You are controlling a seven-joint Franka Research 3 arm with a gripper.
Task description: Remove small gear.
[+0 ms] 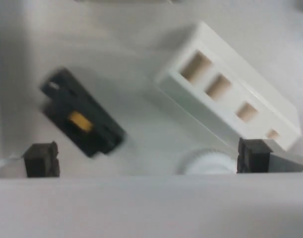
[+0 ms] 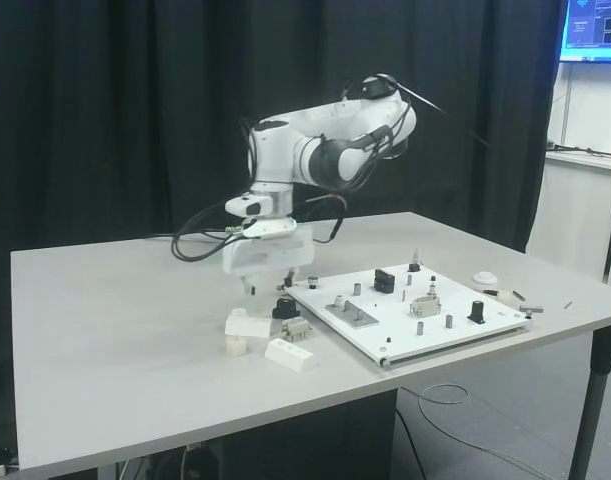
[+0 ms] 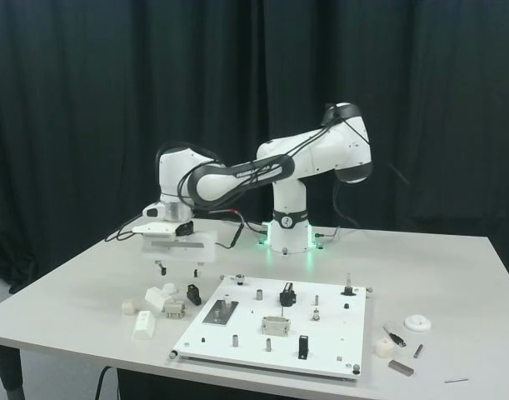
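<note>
The grey table (image 2: 105, 330) fills the lower half of the first room view. On it, the white seven-joint arm (image 3: 237, 175) reaches from its base at the centre of the second room view out toward the left of the frame. The flat white assembly board (image 3: 321, 346) lies at lower centre, studded with small black and grey fittings.

Left of the board sits a loose cluster of parts. The wrist view shows the largest of them, a long white plastic block with a row of rectangular slots (image 1: 230, 99). Near it is a black rectangular plastic connector (image 1: 82, 114).

The small white toothed gear (image 1: 206, 163) lies flat on the table close to the slotted block. It is partly hidden by the wrist housing and sits just beside one black fingertip (image 1: 254, 155).

The gripper (image 1: 147, 158) hovers above this cluster with its jaws spread wide and nothing between them.

The gear is off-centre in the opening. Descending as things stand would likely land that fingertip on its teeth or on the block's edge. Closing could then pinch the block, or push the gear sideways across the table.
</note>
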